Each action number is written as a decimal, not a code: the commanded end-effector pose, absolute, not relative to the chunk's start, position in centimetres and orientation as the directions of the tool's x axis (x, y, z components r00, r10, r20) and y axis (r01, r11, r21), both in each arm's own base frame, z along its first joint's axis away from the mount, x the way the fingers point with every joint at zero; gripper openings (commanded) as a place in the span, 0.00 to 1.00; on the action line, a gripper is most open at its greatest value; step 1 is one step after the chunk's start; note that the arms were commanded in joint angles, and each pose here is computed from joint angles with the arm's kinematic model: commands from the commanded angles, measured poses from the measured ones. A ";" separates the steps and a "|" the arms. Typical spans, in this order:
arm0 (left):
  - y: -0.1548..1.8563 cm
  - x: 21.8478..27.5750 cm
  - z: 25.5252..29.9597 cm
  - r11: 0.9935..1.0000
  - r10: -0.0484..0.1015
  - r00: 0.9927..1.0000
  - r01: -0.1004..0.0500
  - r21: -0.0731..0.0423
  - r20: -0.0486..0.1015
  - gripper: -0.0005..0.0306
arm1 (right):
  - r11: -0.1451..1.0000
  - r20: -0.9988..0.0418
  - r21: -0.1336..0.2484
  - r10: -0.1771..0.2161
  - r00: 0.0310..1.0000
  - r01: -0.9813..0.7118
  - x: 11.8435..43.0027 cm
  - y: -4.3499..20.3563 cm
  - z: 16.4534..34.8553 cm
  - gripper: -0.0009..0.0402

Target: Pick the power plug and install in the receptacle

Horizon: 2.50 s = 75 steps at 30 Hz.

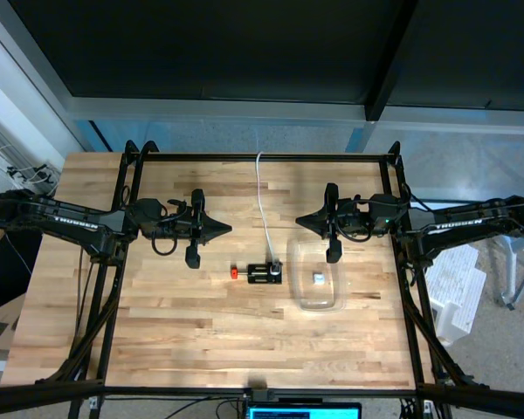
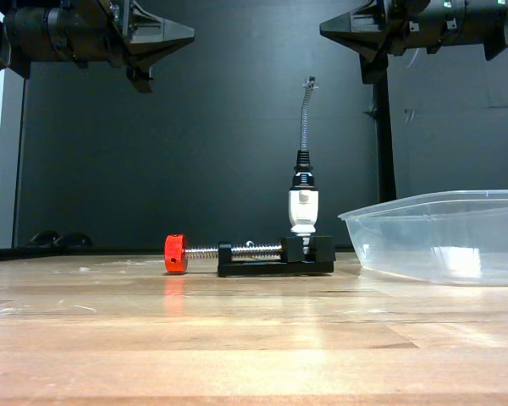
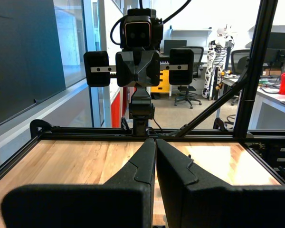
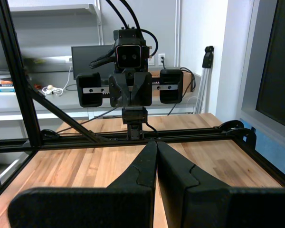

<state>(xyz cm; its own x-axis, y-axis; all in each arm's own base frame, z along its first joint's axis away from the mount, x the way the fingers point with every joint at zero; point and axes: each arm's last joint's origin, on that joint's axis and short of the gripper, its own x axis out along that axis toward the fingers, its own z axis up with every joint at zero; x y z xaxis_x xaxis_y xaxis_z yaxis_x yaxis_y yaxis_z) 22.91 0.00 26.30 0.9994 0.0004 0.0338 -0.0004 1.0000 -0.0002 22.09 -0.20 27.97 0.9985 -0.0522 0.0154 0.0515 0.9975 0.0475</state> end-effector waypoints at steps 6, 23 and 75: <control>0.00 22.91 26.30 1.000 0.000 0.999 0.000 0.000 0.034 0.02 | 0.997 0.007 0.048 -0.052 0.999 0.052 22.1 -0.2 27.6 0.02; 0.00 22.91 26.30 1.000 0.000 0.999 0.000 0.000 0.034 0.02 | 0.999 0.008 0.047 -0.024 1.000 0.024 22.1 -0.1 27.6 0.02; 0.01 22.91 26.30 1.000 0.001 0.999 -0.001 0.000 0.034 0.02 | 0.999 -0.004 0.044 -0.025 1.000 0.025 22.1 -0.1 27.5 0.02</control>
